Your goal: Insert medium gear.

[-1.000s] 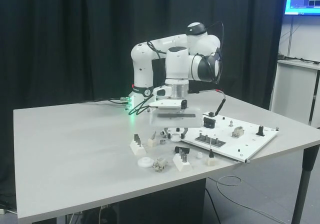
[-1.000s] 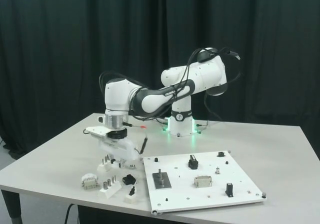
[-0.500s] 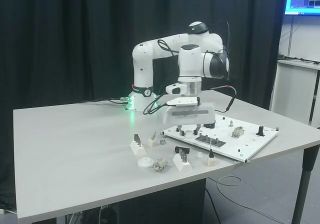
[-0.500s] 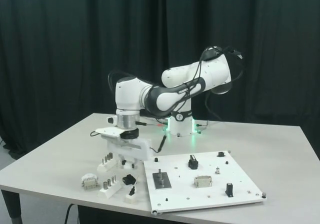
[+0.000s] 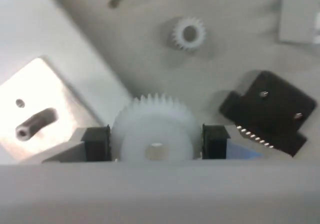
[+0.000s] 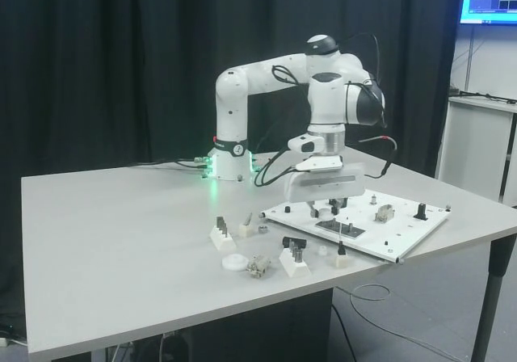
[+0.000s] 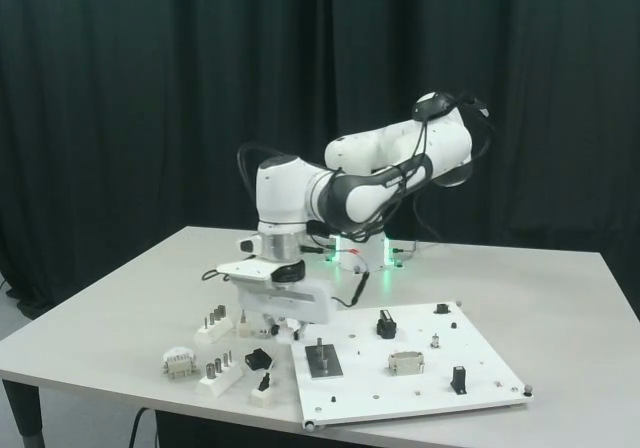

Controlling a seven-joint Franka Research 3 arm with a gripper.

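Fingers closed on the white medium gear (image 5: pixel 156 134), the gripper (image 5: pixel 156 143) nears the board's grey plate (image 5: pixel 35 104) (bore should meet peg (image 5: pixel 34 124) squarely).

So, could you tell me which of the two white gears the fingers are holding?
The larger white toothed gear, clamped between the black fingers; the smaller white gear lies free beyond.

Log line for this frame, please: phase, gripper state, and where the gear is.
phase: carrying to board | gripper: shut on medium gear | gear: held between fingers, above white board edge near metal plate with peg | inserted: not yet
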